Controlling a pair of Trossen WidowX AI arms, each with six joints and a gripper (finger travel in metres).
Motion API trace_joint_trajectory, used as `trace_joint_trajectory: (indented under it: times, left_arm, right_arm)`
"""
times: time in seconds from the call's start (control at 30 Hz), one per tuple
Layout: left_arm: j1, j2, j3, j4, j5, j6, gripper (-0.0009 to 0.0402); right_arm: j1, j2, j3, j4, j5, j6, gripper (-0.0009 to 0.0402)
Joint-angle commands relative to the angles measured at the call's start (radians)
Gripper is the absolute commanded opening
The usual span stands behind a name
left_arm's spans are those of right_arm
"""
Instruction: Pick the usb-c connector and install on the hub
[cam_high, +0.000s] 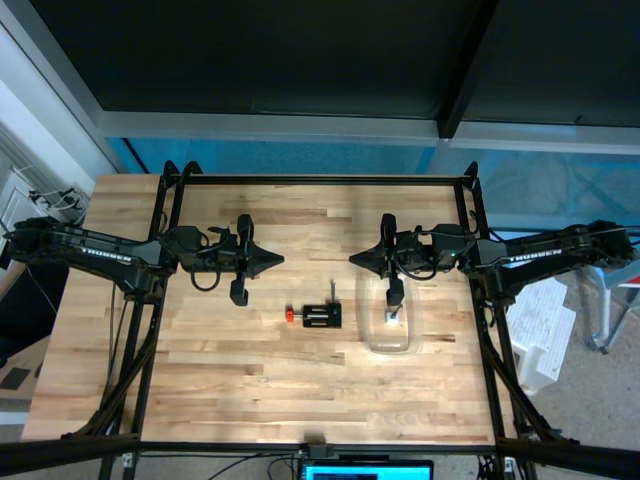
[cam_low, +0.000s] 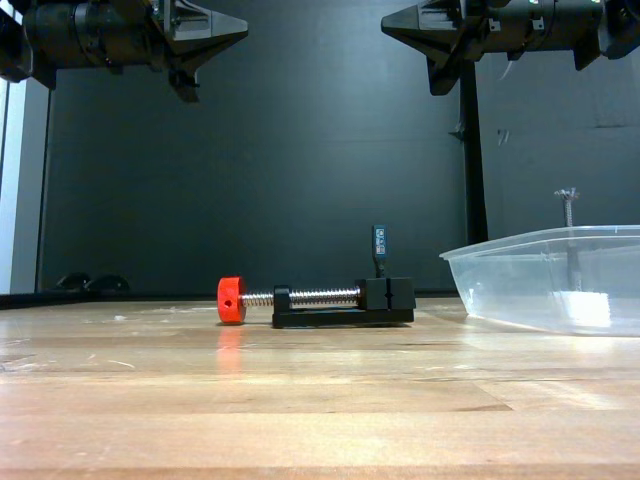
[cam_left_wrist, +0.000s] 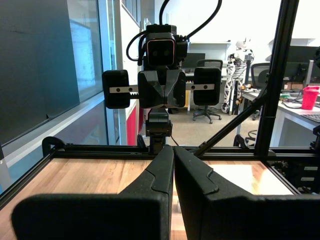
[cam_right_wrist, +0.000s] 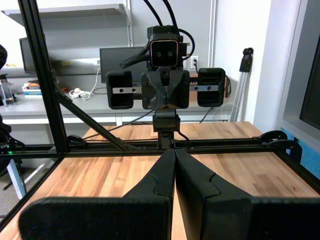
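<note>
Hovering high over the wooden table (cam_high: 200, 400), the left gripper (cam_high: 281, 261) and the right gripper (cam_high: 352, 261) point tip to tip at the same height with a gap between them. Each wrist view shows its own gripper's two fingers pressed flat together with nothing pinched between them: the left gripper (cam_left_wrist: 173, 149) looks straight at the opposite arm, as does the right gripper (cam_right_wrist: 175, 151).

The usb-c connector (cam_high: 391, 318) lies free as a small pale piece on the floor of a clear plastic tub (cam_high: 372, 345). It sits well below the right gripper, behind its fingertips on the side of its own arm and a little toward the table's near edge. The low view shows it as a white patch through the tub's wall (cam_low: 500, 280); how it is turned cannot be told.

Below the gap between the two grippers, and nearer the table's edge than either tip, a small black vise (cam_high: 322, 316) rests on the wood. Its red knob (cam_low: 231, 300) faces the left gripper's side. A dark, thin piece that appears to be the hub (cam_low: 379, 243) stands upright from the vise's jaw at the end closer to the right gripper. The vise and tub sit near each other without touching, and neither gripper touches anything.
</note>
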Motion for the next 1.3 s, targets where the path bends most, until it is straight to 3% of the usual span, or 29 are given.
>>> trace_joint_trajectory:
  times: [0.03,0.43,0.93,1.3]
  left_arm:
    - [0.000,0.000,0.000,0.000,0.000,0.000,0.0000]
    - [0.000,0.000,0.000,0.001,0.000,0.000,0.0000]
    - [0.000,0.000,0.000,0.000,0.000,0.000,0.0000]
    - [0.000,0.000,0.000,0.001,0.000,0.000,0.0000]
  right_arm:
    - [0.003,0.000,0.000,-0.017,-0.001,0.001,0.0000]
    - [0.003,-0.003,0.000,-0.038,0.001,0.000,0.0000]
    - [0.031,-0.034,0.226,-0.843,0.000,0.008,0.0000]
    - [0.080,-0.034,0.304,-1.180,0.001,0.072,0.0000]
